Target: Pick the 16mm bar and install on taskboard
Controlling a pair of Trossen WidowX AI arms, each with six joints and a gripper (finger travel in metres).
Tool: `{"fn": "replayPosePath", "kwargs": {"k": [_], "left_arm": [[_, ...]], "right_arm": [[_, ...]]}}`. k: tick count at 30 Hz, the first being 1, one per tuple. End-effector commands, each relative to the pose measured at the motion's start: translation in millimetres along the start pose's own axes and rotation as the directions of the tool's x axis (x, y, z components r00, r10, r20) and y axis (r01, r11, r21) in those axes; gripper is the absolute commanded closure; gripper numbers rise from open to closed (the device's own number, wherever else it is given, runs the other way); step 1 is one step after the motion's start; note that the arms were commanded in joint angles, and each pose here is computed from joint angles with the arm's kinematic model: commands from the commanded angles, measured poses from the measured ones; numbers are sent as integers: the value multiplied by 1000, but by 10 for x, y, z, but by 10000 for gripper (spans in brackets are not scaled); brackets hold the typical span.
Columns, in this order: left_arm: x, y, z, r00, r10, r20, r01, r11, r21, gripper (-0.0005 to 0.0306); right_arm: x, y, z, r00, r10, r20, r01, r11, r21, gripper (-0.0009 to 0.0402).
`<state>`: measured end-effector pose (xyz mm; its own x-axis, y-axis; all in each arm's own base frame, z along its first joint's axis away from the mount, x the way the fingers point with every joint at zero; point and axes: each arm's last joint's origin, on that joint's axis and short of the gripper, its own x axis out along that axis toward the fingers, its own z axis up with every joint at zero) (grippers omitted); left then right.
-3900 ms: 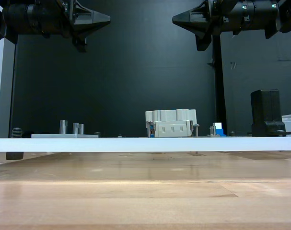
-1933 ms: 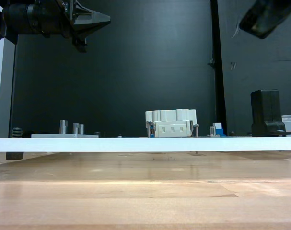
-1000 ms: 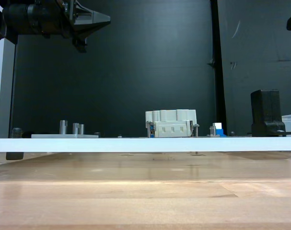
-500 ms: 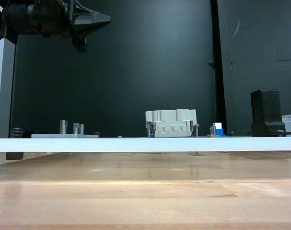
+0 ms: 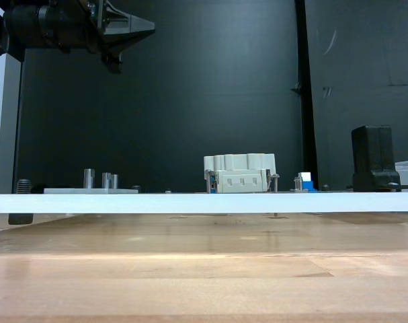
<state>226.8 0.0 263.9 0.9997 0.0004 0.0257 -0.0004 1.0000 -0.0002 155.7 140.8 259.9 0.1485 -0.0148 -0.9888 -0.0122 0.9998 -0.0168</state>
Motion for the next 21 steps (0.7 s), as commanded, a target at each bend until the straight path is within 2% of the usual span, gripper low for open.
{"fn": "replayPosePath", "kwargs": {"k": [1,7,12,15,21], "left_arm": [[0,0,0,1000,0,0,0,1000,0,300],[0,0,0,1000,0,0,0,1000,0,300],[0,0,0,1000,0,0,0,1000,0,300],[0,0,0,1000,0,0,0,1000,0,300],[0,1,0,1000,0,0,0,1000,0,300]], "right_arm": [[41,26,15,1000,-13,-13,13,1000,-4,179],[147,61,41,999,-46,-12,46,999,-9,168],[297,107,57,998,-54,-23,54,998,-16,163],[365,125,62,999,-45,-16,45,999,-15,164],[477,139,50,998,-51,-22,51,998,-22,164]]}}
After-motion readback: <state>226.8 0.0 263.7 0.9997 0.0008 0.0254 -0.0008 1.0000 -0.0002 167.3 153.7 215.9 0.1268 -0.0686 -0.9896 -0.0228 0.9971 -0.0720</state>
